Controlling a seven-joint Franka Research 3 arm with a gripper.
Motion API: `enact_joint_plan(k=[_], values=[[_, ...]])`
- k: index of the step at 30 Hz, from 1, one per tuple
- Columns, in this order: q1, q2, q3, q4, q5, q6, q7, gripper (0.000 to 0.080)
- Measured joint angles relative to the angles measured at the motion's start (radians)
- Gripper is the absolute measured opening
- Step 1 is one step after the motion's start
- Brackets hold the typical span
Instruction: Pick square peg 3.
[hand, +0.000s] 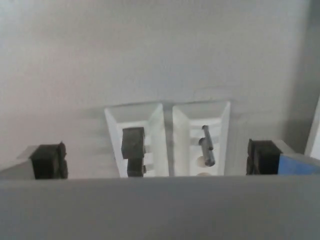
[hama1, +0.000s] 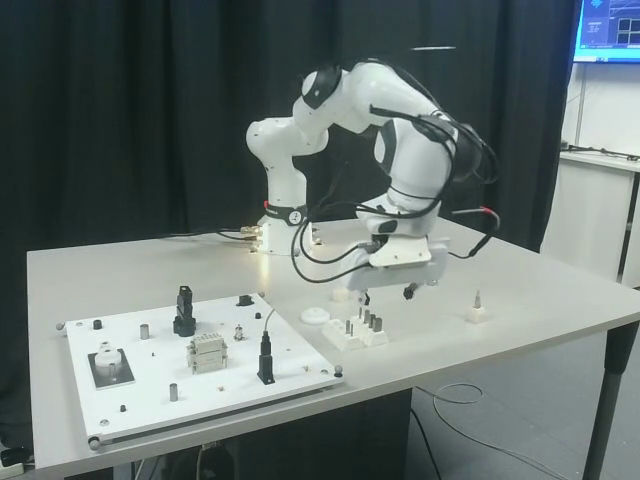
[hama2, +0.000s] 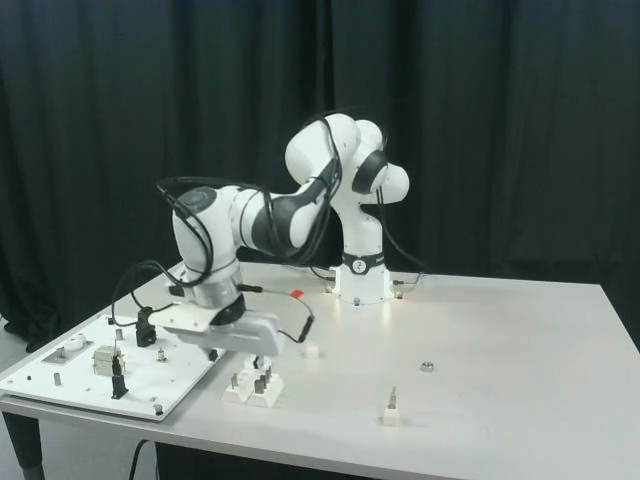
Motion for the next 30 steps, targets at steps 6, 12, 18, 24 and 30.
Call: enact_joint_plan(k=[6, 12, 18, 24, 30], values=[[-0.013, -0.020, 0.070, -0.035, -0.079, 0.004, 0.029, 0.0800], [-0.045, -0.059, 0.158, -0.101, -0.153, 0.035, 0.046, 0.0800], [-0.072, -0.110, 0.224, -0.196, -0.192, 0.106, 0.048, 0.0800], [-0.073, -0.158, 0.242, -0.301, -0.194, 0.193, 0.048, 0.0800], [-0.066, -0.204, 0.251, -0.399, -0.194, 0.272, 0.047, 0.0800]])
